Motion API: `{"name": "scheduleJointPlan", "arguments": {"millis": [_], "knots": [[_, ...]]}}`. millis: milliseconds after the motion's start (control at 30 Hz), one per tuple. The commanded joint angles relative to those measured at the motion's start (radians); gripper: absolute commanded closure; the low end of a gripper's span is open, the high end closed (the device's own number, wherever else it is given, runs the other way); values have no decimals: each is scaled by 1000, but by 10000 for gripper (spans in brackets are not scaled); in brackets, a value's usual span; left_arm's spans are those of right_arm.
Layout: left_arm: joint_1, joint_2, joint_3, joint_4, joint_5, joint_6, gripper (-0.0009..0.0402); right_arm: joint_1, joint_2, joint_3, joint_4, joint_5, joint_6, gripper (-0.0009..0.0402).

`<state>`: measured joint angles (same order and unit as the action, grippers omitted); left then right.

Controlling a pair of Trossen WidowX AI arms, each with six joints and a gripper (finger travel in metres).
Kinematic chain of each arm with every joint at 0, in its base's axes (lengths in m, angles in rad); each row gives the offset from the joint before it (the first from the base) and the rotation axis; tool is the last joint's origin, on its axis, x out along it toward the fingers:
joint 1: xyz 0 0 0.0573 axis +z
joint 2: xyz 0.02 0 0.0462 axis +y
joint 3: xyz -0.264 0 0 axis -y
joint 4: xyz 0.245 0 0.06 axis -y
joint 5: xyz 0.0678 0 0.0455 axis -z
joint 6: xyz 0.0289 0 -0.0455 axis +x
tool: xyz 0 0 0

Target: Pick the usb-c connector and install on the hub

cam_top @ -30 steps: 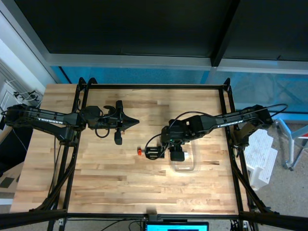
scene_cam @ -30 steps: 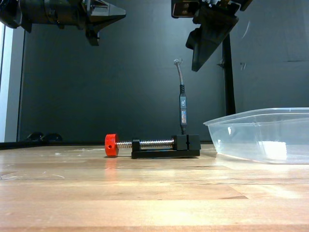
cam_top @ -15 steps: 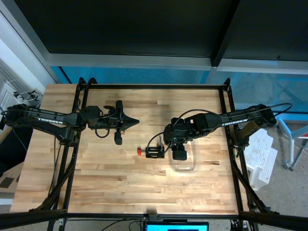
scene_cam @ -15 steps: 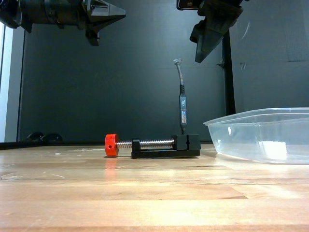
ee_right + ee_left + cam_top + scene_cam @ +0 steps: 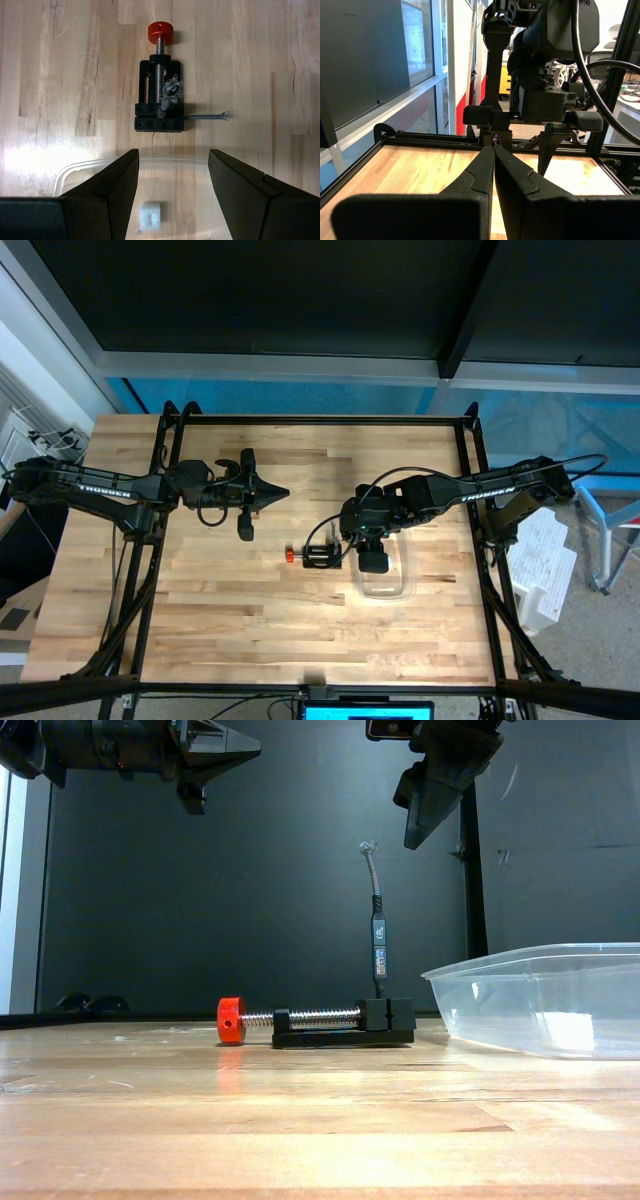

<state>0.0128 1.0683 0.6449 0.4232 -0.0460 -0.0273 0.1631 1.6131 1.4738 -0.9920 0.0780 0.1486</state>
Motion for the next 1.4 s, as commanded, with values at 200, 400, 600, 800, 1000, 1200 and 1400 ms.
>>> {"name": "scheduleJointPlan", "arguments": {"millis": [200,400,600,800,1000,1200,1400], "knots": [[0,0,0,0,0,0,393,0,0,0,0,0,0,201],[0,0,0,0,0,0,393,0,0,0,1,0,0,201],[0,0,0,0,0,0,393,0,0,0,1,0,0,201],[0,0,0,0,0,0,393,0,0,0,2,0,2,201],[0,0,0,0,0,0,393,0,-1,0,3,0,3,201],[0,0,0,0,0,0,393,-6,-57,-40,68,0,-4,203],[0,0,0,0,0,0,393,-31,-208,-167,253,17,-8,243]]}}
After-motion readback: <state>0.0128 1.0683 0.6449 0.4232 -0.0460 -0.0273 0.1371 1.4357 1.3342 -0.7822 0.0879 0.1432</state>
